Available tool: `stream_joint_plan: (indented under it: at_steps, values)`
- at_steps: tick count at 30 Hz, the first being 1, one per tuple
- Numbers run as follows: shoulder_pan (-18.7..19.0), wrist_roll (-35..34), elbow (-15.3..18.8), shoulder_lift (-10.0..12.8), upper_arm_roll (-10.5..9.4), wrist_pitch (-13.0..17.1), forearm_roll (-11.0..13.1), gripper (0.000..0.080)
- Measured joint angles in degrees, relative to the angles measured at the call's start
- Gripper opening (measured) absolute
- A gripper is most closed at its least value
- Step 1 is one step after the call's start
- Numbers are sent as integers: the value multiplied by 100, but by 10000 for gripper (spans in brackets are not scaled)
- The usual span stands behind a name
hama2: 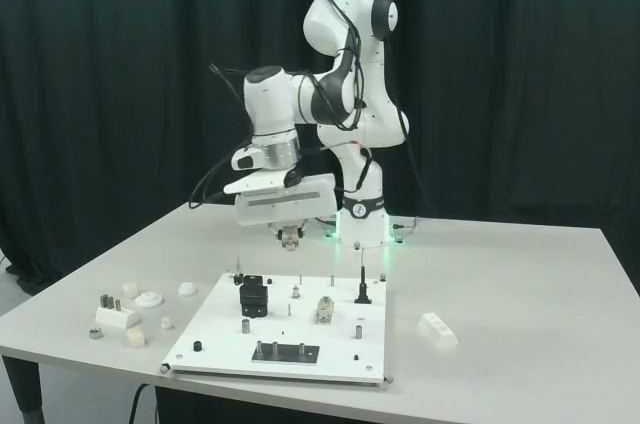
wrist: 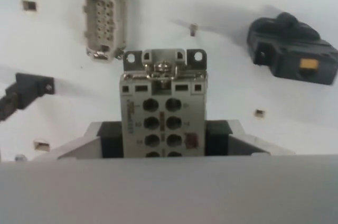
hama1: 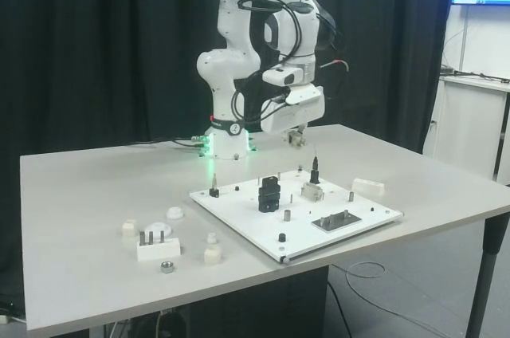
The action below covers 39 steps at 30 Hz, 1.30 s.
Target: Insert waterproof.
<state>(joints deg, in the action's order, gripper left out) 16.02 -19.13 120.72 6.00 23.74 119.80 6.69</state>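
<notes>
gripper (wrist: 163,145): clamped on the waterproof connector (wrist: 162,109), held in the air above the white board (hama1: 239,202) | mating socket (wrist: 104,19): on the board, apart from the held connector | black block (wrist: 293,49): also on the board, near the socket

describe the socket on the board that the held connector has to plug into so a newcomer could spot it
Start at the white board in front of the arm. Near its middle stands a small grey rectangular socket with rows of pins inside and metal clips at both ends. The block nearby is black; the socket is pale and open-faced.
</notes>
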Motion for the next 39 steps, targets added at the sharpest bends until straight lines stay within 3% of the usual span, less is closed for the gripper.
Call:
stream_joint_plan:
  at_steps: [14, 39]
  values:
    - [354, -493, 418, -49, -3, 681, -67, 314]
    - [624, -649, 1334, -50, -35, 2097, 44, 314]
